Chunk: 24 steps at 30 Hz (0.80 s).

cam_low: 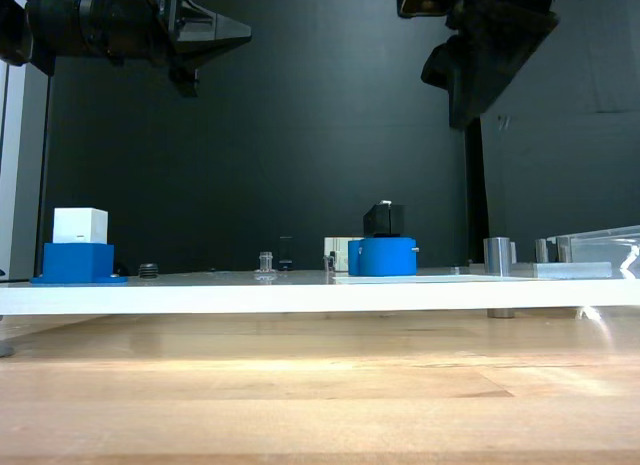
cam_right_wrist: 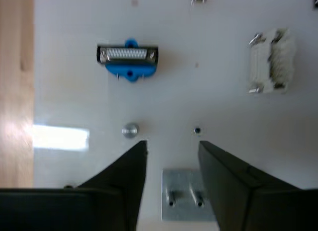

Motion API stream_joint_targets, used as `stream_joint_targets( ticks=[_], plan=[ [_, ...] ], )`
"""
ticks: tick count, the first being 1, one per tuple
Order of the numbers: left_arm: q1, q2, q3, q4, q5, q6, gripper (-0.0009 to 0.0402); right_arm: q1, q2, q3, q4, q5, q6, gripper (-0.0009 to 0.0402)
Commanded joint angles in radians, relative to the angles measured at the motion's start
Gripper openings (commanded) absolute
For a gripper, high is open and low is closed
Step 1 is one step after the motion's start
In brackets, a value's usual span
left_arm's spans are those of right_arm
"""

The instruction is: Remove the 16mm cylinder and place in the container

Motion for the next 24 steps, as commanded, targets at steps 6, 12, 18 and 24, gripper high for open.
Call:
stream_joint_targets(
  ticks=[6,12,18,24],
  plan=[
    [0.0,0.0,0.0,0.0,0.0,0.0,0.0,0.031,0.114,0.089,-0.066,0.0,-0.003,0.0247],
    [0.0,0.0,0.0,0.0,0.0,0.0,0.0,0.046,0.143,0.084,-0.072,0.0,-0.002,0.0272],
    [0.0,0.0,0.0,0.0,0.0,0.0,0.0,0.061,0.175,0.084,-0.079,0.0,0.018,0.0271],
    [0.0,0.0,0.0,0.0,0.0,0.0,0.0,0.069,0.192,0.078,-0.068,0.0,0.027,0.0271]
  ],
)
